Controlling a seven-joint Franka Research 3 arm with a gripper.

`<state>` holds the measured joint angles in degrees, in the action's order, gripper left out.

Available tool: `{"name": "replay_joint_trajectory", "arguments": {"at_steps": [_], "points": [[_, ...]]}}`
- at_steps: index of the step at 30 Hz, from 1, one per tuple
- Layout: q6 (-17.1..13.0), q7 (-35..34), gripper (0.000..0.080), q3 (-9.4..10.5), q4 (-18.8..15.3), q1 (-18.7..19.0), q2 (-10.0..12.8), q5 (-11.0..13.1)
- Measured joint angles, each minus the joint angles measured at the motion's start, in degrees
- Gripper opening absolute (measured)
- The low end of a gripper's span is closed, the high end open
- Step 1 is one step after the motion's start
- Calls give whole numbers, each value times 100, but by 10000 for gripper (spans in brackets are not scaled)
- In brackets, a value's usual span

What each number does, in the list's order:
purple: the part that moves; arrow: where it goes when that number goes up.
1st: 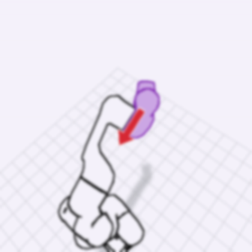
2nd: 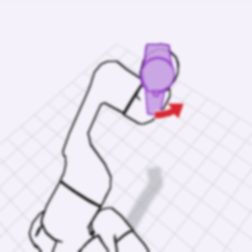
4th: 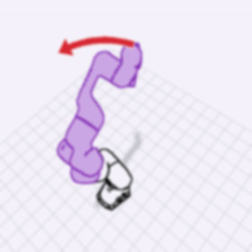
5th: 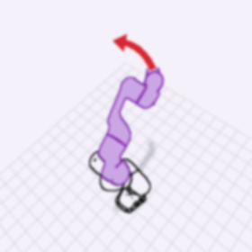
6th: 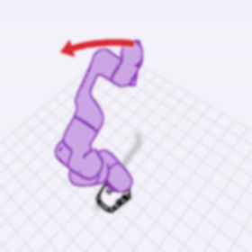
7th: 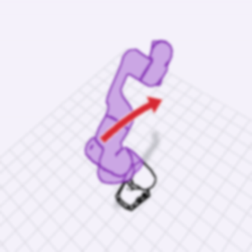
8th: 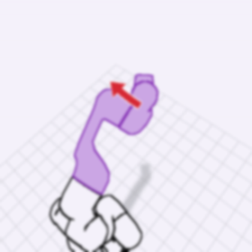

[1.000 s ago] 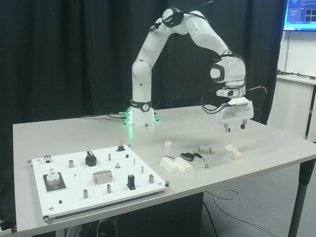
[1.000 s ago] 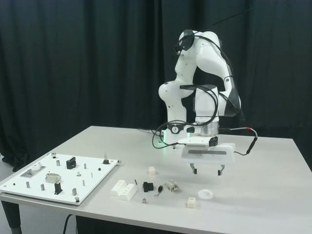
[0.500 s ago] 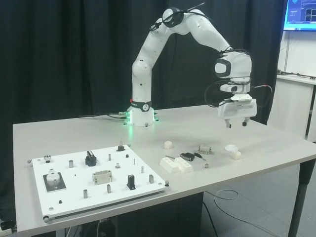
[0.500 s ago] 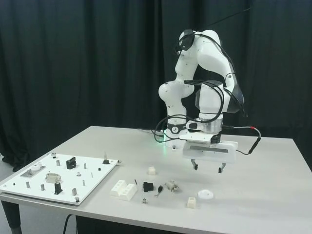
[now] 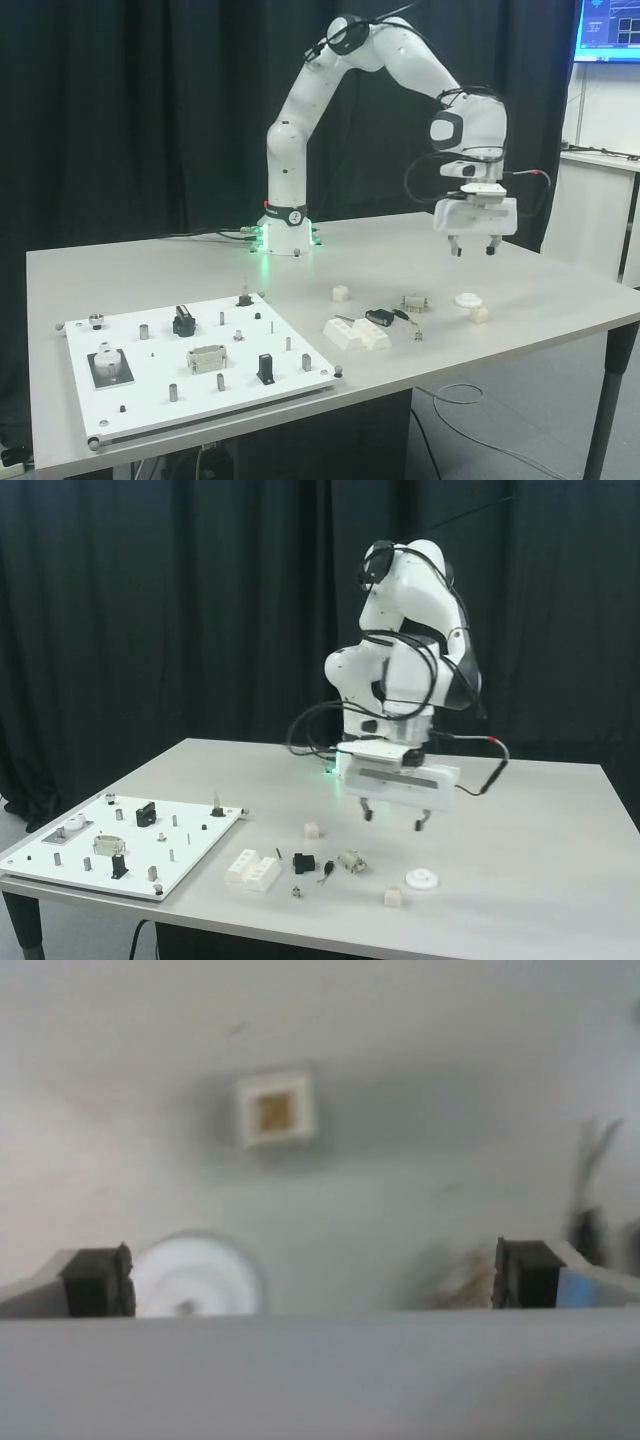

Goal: Remove medium gear.

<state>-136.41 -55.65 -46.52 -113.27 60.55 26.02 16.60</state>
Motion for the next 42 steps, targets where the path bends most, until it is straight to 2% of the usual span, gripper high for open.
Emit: {"name": "replay_joint_trajectory", "arguments": {"at_steps": [11, 19, 32, 37, 42], "points": [[185, 1133, 800, -537, 155, -561, 0, -223], [199, 2090, 800, -738, 228, -1222, -8, -281], [156, 3431, 800, -669, 405, -2623, -50, -327], [58, 3827, 800, -498, 489, -3220, -66, -327], [-48, 4234, 800, -176, 608, -3933, -83, -325]]}}
